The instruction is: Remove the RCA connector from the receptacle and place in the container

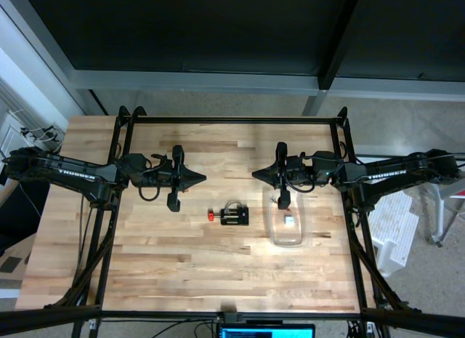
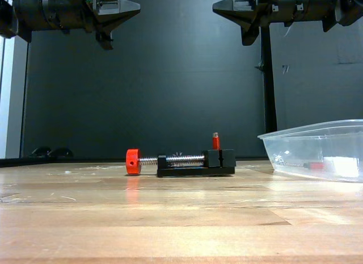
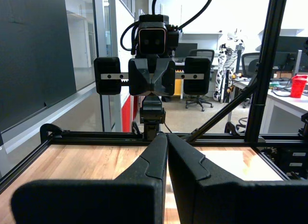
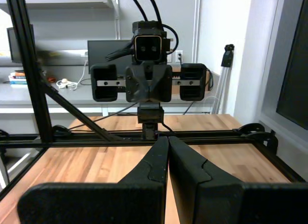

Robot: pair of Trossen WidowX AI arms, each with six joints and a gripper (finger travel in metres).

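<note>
Receptacle (image 2: 195,162) shows red post (image 2: 215,141) only low, below left tool (image 2: 136,12), right tool (image 2: 218,9).

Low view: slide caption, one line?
Both shut: left hand high at left, right hand high at right; black receptacle on table, clear container to its right.

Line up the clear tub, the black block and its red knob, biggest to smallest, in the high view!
1. Container: biggest.
2. Receptacle: middle.
3. Knob: smallest.
The left gripper and right gripper, both shut, hang above the table, tips facing each other, touching none of these.
</note>
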